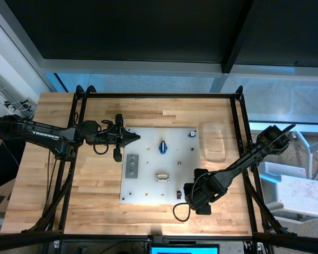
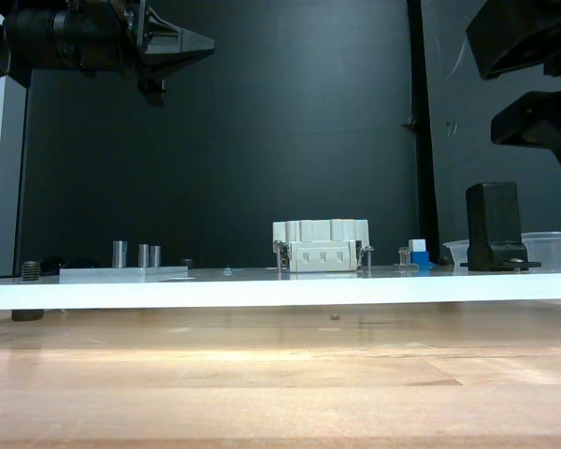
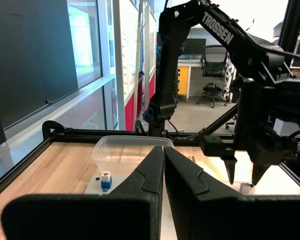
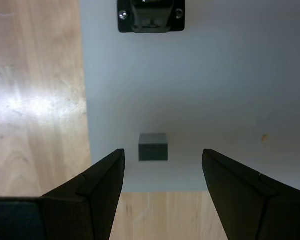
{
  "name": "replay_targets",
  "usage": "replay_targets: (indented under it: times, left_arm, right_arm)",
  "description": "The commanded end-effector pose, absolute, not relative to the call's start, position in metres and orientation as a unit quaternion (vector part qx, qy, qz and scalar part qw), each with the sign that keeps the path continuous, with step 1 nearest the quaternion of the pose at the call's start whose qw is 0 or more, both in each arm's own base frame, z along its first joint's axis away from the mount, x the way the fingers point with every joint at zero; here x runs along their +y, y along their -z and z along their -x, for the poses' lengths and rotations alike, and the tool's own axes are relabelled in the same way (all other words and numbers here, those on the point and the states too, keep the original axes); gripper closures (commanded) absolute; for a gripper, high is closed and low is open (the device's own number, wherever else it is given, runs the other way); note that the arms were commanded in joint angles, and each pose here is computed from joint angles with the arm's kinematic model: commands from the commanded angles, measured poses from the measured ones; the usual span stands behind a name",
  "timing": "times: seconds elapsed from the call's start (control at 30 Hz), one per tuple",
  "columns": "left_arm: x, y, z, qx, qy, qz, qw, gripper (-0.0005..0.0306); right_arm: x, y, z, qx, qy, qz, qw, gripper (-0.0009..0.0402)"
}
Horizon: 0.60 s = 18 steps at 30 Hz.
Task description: Pick the 16mm bar from the taskboard and place it in the container
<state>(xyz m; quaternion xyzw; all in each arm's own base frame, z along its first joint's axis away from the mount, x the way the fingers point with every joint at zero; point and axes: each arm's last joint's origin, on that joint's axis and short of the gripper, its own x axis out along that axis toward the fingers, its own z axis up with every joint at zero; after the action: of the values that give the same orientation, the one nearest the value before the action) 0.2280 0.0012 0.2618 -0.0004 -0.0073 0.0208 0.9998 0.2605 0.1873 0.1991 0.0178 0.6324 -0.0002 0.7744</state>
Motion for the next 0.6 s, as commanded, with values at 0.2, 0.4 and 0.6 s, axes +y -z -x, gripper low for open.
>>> replay_targets:
  times: [0.2, 0.4, 0.6]
  left_arm:
    - [0.0013, -0.2619, -0.2281, -0.0075, -0.021, 0.0003, 0.99975, 0.03]
    - [0.0012, -0.262, -0.2281, -0.0077, -0.0208, 0.0003, 0.99975, 0.03]
    - [0.0012, -0.262, -0.2281, -0.0077, -0.0208, 0.0003, 0.99975, 0.03]
  right_arm:
    - [0.1902, -0.1906, -0.2643, 0.632, 0.003, -0.01, 0.775, 0.0178]
    - [0.1905, -0.1896, -0.2637, 0.633, 0.002, -0.009, 0.774, 0.0178]
    - [0.1904, -0.1881, -0.2629, 0.633, 0.002, -0.008, 0.774, 0.0178]
